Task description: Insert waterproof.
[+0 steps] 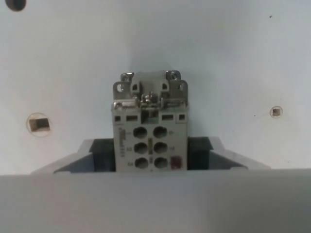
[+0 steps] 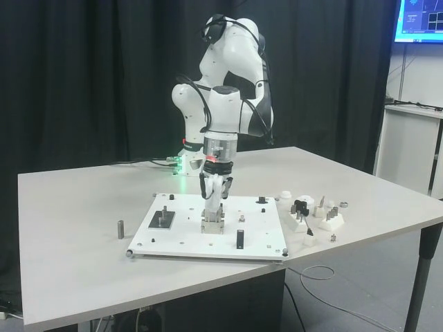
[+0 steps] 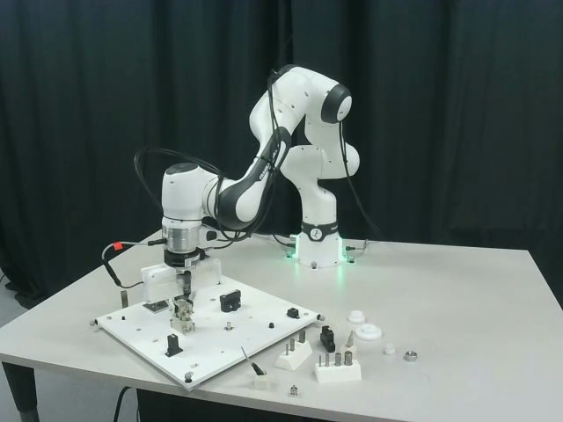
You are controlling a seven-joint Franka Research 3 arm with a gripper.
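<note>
We are holding the gripper (image 2: 213, 196) closed around the waterproof connector (image 1: 149, 127), its fingers (image 3: 186, 286) pinching the part from above. The connector is sitting upright in the socket (image 1: 204, 154) on the white board (image 2: 185, 228), near its middle. The board is lying on the grey table (image 2: 69, 200).

Open board (image 2: 181, 234) around the connector (image 2: 212, 223); black block (image 2: 240, 238) just beside, small pegs (image 2: 167, 197) farther off.
</note>
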